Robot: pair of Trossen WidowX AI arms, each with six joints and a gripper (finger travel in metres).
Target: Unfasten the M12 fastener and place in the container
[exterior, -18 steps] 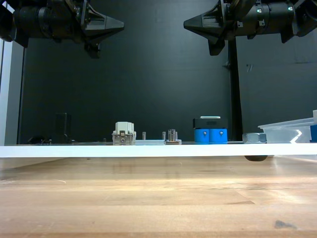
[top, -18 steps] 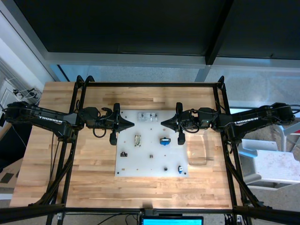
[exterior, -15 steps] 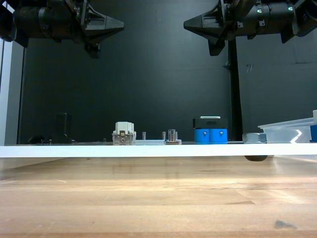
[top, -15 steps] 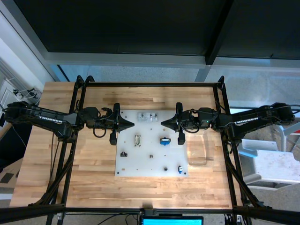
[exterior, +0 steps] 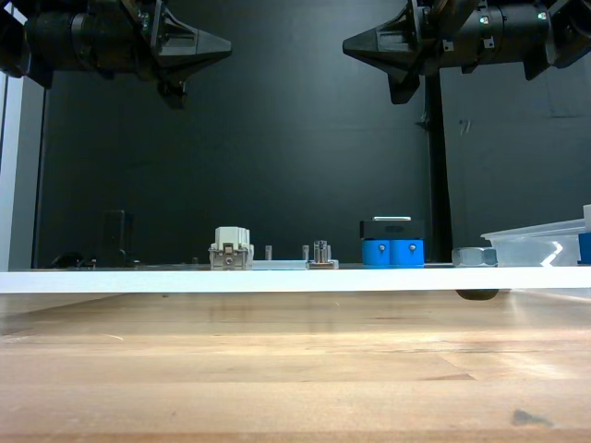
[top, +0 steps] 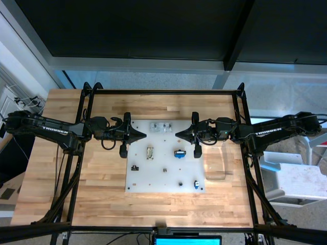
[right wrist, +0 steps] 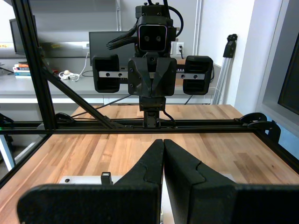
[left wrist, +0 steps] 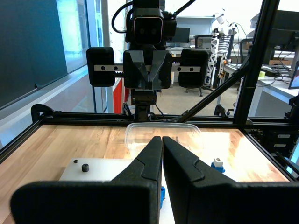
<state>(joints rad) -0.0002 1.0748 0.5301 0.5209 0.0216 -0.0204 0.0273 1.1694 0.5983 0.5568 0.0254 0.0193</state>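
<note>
Jaws aloft; left gripper [top: 144,135]; right gripper [top: 177,135]

Wood table [top: 102,199]: white board [top: 153,181] ctr, clear tray [top: 216,179] just beside board's R edge.

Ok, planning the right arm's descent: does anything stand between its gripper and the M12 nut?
Nothing visible does. The right gripper hangs high over the board, fingers shut, the left gripper opposite it; the M12 nut sits near the board's near right edge, open air above.
</note>
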